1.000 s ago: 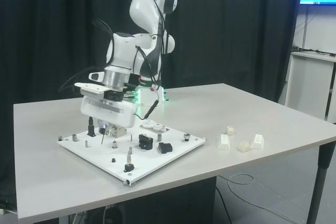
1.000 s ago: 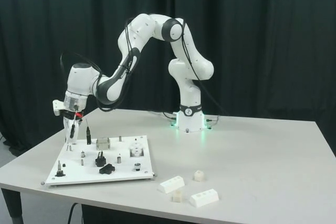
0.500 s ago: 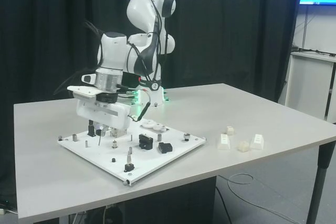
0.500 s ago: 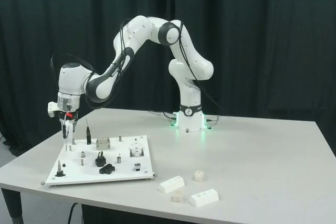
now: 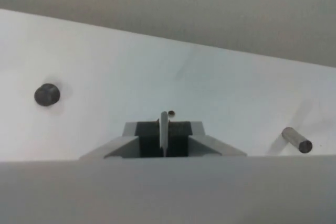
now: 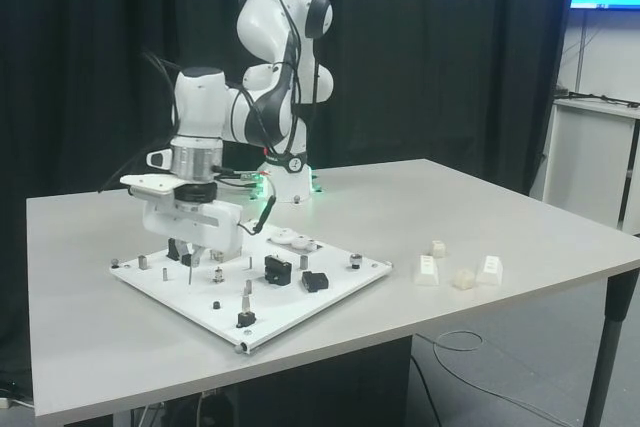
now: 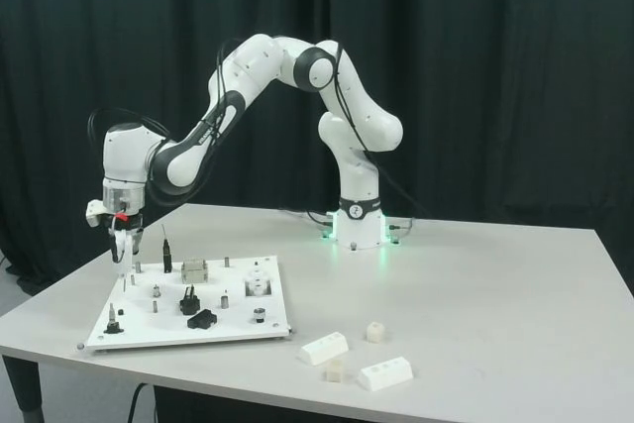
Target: Insert round peg 1.
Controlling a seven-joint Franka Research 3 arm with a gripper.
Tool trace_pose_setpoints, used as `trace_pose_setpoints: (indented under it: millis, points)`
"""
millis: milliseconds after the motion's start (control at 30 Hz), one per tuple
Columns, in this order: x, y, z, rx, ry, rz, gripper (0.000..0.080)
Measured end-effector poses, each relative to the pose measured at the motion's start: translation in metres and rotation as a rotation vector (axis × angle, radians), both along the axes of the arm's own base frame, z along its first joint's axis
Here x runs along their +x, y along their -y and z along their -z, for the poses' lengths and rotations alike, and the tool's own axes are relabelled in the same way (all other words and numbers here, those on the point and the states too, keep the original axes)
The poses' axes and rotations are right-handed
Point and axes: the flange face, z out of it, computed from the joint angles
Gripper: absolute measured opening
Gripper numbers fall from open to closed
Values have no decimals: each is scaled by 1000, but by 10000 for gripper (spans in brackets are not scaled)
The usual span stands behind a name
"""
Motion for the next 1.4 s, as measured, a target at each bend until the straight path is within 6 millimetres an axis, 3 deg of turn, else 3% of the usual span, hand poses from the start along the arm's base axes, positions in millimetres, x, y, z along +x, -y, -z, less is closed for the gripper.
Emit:
trace_pose_setpoints:
  millis: [1400]
  points:
    - [-6,6,18,35,-21,3,29]
